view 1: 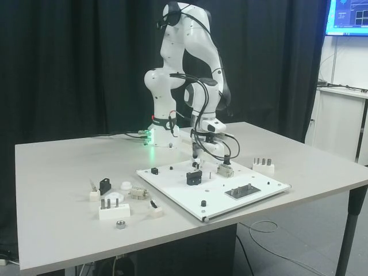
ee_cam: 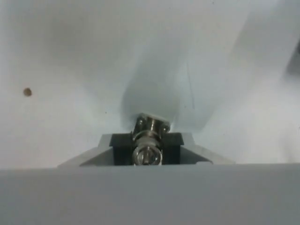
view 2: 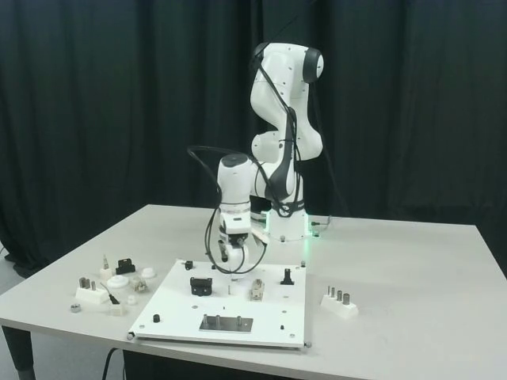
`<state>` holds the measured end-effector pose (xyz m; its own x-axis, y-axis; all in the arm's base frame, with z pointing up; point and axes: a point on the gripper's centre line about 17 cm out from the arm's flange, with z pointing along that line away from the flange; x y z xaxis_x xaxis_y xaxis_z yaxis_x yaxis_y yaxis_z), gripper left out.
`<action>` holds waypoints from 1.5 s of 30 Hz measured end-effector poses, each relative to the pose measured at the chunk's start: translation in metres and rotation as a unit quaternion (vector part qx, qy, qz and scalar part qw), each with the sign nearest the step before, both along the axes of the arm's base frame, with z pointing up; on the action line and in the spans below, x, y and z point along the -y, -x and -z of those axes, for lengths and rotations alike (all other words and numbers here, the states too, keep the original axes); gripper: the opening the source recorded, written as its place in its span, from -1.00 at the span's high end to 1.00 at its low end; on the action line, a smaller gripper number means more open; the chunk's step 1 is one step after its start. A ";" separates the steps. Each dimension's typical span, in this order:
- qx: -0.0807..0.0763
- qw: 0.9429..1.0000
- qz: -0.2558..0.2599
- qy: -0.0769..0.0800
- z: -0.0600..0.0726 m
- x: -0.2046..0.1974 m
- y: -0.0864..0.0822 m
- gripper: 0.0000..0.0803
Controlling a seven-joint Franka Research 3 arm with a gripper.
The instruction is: Insert BNC.
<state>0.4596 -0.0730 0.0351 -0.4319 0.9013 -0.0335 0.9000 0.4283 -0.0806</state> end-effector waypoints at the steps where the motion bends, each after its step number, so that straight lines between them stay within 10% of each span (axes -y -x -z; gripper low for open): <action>1: 0.000 1.000 0.006 -0.001 0.000 0.000 0.000 0.69; 45: -0.002 0.998 0.058 -0.012 0.002 -0.002 0.001 0.70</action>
